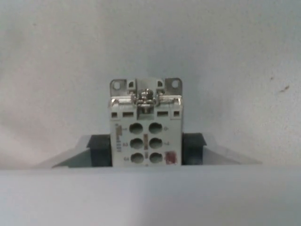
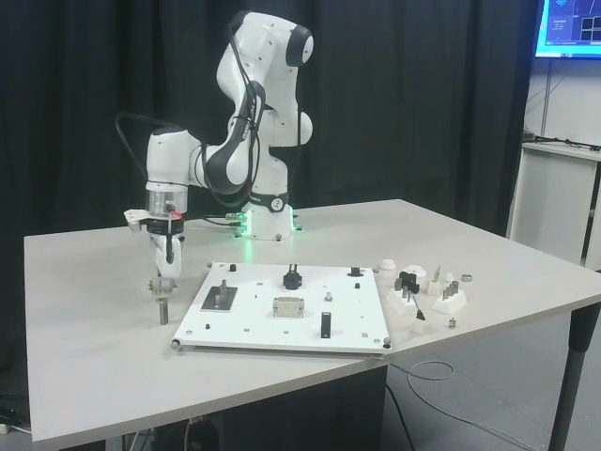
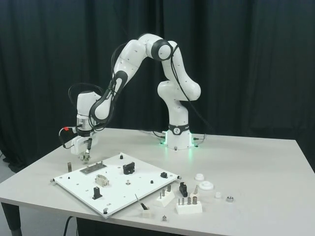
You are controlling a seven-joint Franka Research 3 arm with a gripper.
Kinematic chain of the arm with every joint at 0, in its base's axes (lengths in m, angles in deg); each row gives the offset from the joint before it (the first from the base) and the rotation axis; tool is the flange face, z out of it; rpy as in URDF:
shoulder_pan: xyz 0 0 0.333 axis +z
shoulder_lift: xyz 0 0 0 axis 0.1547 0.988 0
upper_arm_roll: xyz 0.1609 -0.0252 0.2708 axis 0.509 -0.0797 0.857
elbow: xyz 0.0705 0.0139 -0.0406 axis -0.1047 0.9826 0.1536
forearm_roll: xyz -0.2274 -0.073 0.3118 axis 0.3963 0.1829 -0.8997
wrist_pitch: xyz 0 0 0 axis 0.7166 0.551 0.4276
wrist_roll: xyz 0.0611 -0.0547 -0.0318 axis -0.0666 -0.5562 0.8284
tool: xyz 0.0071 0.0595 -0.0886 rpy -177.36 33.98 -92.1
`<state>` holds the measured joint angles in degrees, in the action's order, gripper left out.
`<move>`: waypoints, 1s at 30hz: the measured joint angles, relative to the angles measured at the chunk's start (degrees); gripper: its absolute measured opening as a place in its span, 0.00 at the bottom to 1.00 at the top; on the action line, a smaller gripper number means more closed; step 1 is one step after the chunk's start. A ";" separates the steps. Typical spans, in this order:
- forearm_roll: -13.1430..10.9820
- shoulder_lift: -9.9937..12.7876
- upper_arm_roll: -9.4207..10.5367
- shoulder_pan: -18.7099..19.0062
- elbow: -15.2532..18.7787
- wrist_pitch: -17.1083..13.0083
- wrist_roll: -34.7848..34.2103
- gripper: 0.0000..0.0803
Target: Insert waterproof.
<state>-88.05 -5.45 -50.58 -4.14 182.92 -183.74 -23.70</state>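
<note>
The waterproof plug (image 1: pixel 146 125) is pinched tight in the gripper (image 2: pixel 166 272), up in the air just off the edge of the white board (image 2: pixel 357 324). I think it has been picked up but not pushed in yet.

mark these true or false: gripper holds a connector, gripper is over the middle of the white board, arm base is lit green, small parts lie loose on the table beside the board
1. The gripper holds a connector. True.
2. The gripper is over the middle of the white board. False: it hangs over the grey table, just off the board's edge.
3. The arm base is lit green. True.
4. Small parts lie beside the board. True, though several stand on white holders.
5. The arm is black. False: white.
</note>
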 joint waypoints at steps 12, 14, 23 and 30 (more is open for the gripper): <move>0.00 -1.08 -0.39 0.00 -0.18 0.97 0.00 0.39; 0.00 -1.16 -0.45 0.00 -0.20 1.06 0.00 0.39; 0.00 -1.27 -0.58 0.00 -0.27 1.21 0.00 0.39; 0.02 -1.27 -0.71 0.00 -0.27 1.22 0.00 0.39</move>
<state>-88.03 -6.72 -51.29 -4.14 182.65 -182.52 -23.70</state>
